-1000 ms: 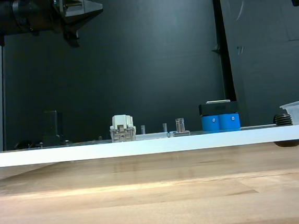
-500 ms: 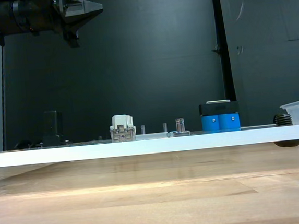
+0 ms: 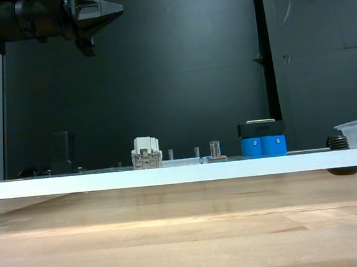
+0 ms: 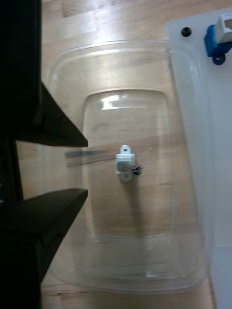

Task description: Pick the RJ45 connector and install on taskboard

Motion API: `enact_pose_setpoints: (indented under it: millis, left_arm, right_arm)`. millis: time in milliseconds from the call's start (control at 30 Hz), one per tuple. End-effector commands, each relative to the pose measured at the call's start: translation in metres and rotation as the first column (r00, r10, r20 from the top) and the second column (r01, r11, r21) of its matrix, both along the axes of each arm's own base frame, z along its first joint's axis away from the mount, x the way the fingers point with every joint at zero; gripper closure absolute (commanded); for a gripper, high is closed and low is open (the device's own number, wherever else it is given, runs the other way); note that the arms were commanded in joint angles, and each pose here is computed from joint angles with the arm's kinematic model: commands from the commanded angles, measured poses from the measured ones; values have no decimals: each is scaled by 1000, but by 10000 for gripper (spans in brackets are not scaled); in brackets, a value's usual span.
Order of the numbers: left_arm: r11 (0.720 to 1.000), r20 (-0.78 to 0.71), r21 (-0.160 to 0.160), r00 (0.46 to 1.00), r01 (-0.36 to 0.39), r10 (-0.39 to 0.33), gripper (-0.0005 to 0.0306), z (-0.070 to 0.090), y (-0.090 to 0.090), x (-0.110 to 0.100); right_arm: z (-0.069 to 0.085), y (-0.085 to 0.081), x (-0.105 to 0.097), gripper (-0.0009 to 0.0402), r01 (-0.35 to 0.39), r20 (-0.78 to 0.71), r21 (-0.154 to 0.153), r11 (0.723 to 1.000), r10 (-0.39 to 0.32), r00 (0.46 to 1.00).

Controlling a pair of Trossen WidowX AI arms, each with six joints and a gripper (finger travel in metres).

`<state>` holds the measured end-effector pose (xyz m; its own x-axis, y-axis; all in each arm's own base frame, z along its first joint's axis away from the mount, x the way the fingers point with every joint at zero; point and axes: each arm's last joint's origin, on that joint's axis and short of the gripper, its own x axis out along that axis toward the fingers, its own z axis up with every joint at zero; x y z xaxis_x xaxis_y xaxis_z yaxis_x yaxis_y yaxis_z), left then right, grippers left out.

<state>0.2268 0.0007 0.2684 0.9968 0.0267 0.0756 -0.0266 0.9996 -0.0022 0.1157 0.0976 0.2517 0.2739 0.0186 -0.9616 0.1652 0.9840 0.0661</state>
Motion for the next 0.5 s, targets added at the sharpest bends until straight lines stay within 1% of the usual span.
enact_pose_setpoints:
  millis: [33,100,167,200,333,500]
  left_arm:
    - [1000,0,0,1000,0,0,300,0,0,0]
    - [1000,0,0,1000,0,0,300,0,0,0]
    - [1000,0,0,1000,0,0,300,0,0,0]
    - [1000,0,0,1000,0,0,300,0,0,0]
    - [1000,0,0,1000,0,0,300,0,0,0]
    - [1000,0,0,1000,0,0,300,0,0,0]
  right_arm:
    - [-2,1,3,231,8,21,-41,999,-7,1000]
    - [-3,2,4,213,9,23,-51,999,-7,1000]
    - [-5,3,6,201,6,27,-67,998,-4,1000]
    - [-6,5,7,197,6,24,-71,997,-4,1000]
    - [-10,8,11,192,4,25,-77,997,-2,1000]
    - [-17,9,12,194,0,33,-69,998,2,999]
